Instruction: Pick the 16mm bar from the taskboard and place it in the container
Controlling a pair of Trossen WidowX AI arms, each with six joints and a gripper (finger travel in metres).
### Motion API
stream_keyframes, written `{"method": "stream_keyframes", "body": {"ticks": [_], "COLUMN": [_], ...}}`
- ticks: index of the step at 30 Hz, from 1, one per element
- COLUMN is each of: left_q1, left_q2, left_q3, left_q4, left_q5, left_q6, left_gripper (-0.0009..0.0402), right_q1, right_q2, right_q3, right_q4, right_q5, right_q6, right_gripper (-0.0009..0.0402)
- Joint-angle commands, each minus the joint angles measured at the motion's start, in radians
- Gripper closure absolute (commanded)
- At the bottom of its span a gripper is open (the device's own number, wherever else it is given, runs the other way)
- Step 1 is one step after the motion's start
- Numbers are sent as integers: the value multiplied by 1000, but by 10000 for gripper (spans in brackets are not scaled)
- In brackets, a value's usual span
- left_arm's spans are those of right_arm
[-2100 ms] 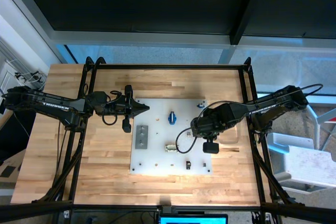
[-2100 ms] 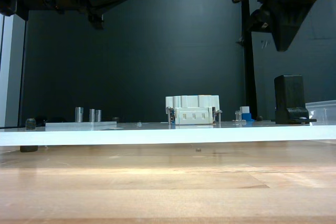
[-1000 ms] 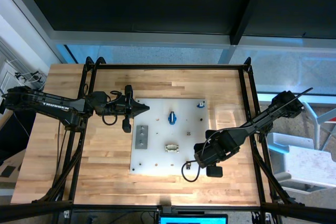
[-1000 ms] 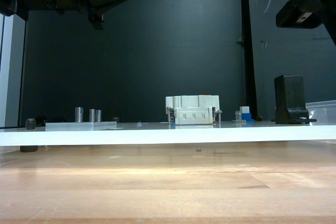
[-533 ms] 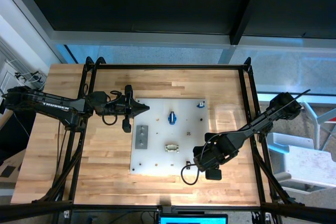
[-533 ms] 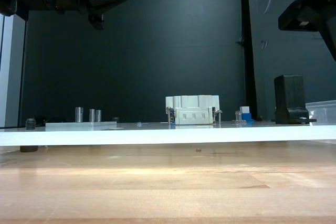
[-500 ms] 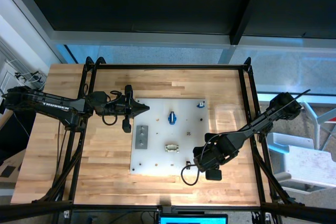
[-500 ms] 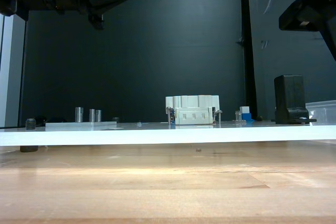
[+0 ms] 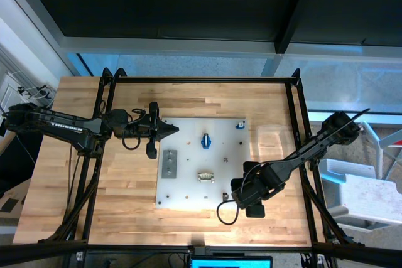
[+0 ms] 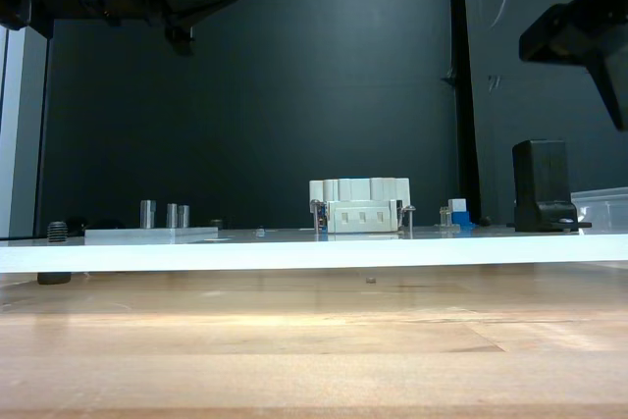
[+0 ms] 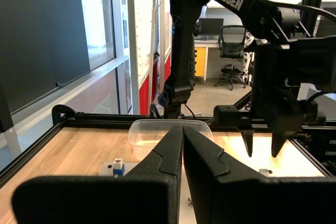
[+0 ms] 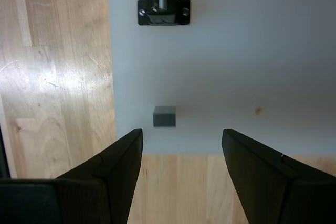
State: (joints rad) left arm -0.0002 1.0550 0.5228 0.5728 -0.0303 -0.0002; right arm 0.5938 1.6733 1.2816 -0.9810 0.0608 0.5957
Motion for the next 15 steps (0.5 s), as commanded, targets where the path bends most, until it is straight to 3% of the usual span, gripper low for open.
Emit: {"method": "stream_keyframes", "body": {"ticks": [1,15], "left_q1": [0,0], "left_q2": [0,0], "left_q3": [0,0], "left_q4": [0,0], "left_q5": [0,0], "left_q6": [0,0], "left_gripper": [393,393], "right_q1": [5,14], "right_q2": [16,59], "right_q3": [0,-3], "right_q4": [9,29], "right_q5": [-2,2], "right_q6": [-2,-20], "right_gripper": [183,183]}}
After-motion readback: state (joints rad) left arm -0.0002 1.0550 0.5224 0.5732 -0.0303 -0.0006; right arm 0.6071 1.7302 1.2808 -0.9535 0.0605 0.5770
